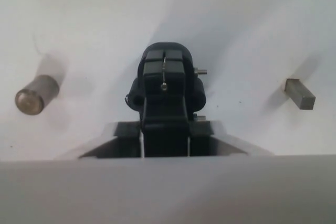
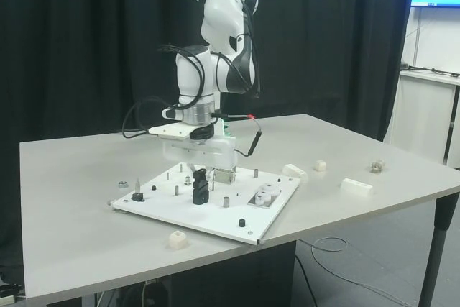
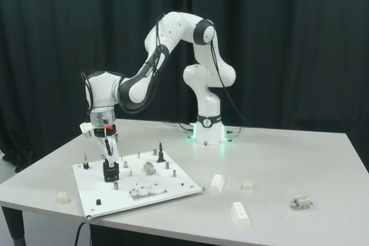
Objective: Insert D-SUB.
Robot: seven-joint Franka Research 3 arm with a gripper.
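Over the white board (image 2: 215,213), the gripper (image 1: 164,85) was clamped on the black D-SUB plug (image 1: 164,80). Any tilt or sideways offset on descent could likely jam its pins against the socket, which stayed hidden beneath it

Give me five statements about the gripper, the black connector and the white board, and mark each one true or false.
1. The gripper holds the black connector over the white board. True.
2. The white board lies on the floor under the table. False: it lies on the grey table.
3. In the wrist view, a grey cylindrical peg stands on the board to one side of the connector. True.
4. The arm's base is bolted onto the white board. False: it stands on the table, behind the board.
5. Several small white blocks lie on the table off the board. True.
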